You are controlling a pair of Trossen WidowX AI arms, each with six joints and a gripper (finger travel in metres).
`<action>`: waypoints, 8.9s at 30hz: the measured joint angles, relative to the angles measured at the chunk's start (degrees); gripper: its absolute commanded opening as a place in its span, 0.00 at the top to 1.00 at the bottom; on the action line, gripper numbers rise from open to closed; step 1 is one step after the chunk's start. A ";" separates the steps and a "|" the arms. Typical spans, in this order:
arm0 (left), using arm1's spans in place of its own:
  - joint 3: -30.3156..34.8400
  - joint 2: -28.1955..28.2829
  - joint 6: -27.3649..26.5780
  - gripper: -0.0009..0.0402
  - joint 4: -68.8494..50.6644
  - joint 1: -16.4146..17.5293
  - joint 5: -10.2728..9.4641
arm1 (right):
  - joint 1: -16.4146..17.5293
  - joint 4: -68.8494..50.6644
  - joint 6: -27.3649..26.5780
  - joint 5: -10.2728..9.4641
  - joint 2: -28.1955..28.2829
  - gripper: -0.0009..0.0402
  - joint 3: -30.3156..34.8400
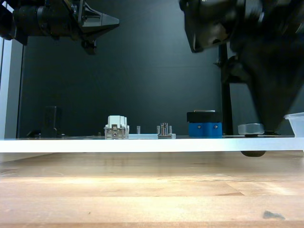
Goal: Unfasten the M12 fastener and place in the container
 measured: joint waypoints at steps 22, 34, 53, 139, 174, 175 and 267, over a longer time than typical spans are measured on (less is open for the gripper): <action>-0.02 0.00 0.02 0.98 0.02 0.00 -0.02 | 0.15 3.32 0.28 -11.50 -3.19 0.98 0.24; 0.00 0.00 0.00 0.98 0.02 0.00 0.00 | 0.20 6.16 -6.34 -10.19 -0.13 0.98 0.24; 0.00 0.00 0.02 0.98 0.02 0.00 0.00 | -0.46 4.92 -5.25 -6.91 0.15 0.98 -0.59; -0.02 0.02 0.02 0.98 0.00 0.00 -0.02 | -0.24 -9.09 4.79 11.17 -0.28 0.98 2.99; 0.00 0.02 0.00 0.98 0.04 0.00 -0.20 | -0.48 -0.15 16.31 -3.67 -1.75 0.96 3.15; 0.00 0.02 0.00 0.98 0.04 0.00 -0.20 | -0.42 -0.17 16.39 -3.61 -1.75 0.94 3.15; -0.02 0.00 0.02 0.98 0.02 0.00 -0.20 | -0.87 -7.76 -61.61 -2.34 4.98 0.92 12.11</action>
